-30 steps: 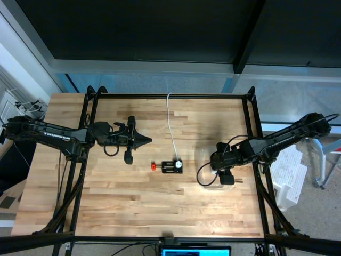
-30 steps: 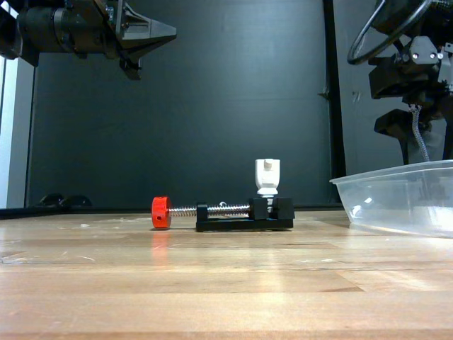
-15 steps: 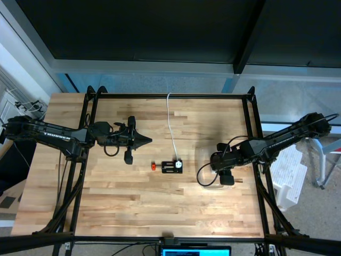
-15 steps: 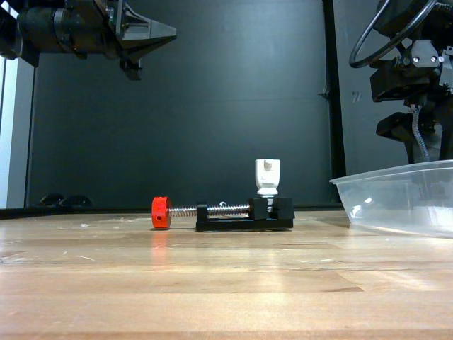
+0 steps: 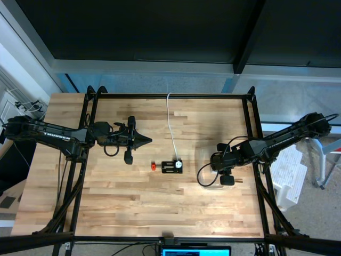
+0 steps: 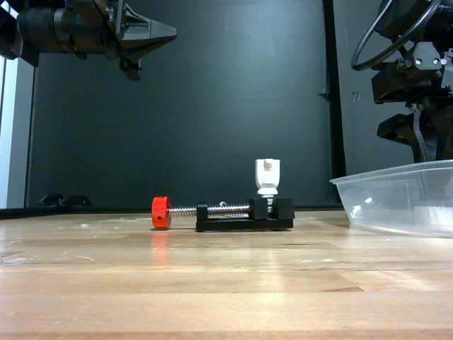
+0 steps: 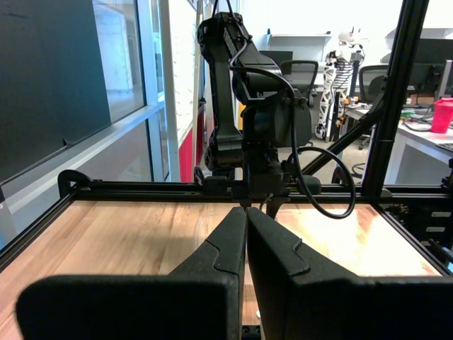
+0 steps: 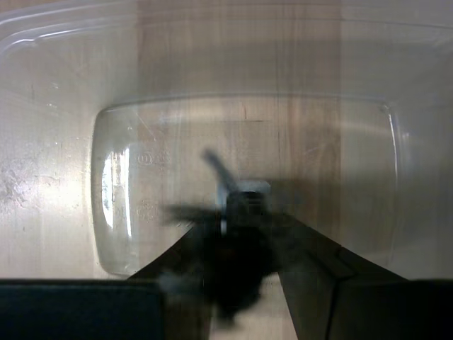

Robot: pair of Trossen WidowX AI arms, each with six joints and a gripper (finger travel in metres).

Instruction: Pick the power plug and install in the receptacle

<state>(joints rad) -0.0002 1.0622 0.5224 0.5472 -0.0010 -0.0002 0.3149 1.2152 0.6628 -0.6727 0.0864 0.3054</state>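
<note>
The power plug (image 8: 245,203) shows as a blurred black lump with a pale top. My right gripper (image 8: 244,232) is shut on it above the floor of a clear plastic tray (image 8: 106,212). That gripper (image 5: 217,164) hangs over the tray (image 5: 204,153) at the table's right; in the low view it (image 6: 422,145) dips behind the tray wall (image 6: 396,198). The receptacle (image 5: 178,165) (image 6: 267,175) stands upright in a black clamp block (image 6: 244,214) with a red-orange knob (image 6: 161,212) at mid-table. My left gripper (image 5: 146,140) (image 6: 168,30) is shut, parked high at the left with nothing in it.
A thin white cable (image 5: 171,128) runs from the receptacle to the far edge of the table. A black frame rail (image 5: 170,96) borders the wooden table. In the left wrist view, the shut left fingers (image 7: 226,244) point across at the right arm (image 7: 265,127).
In the low view the right gripper has drifted slightly down and to the right over the tray. The left arm and the clamp have not moved.
</note>
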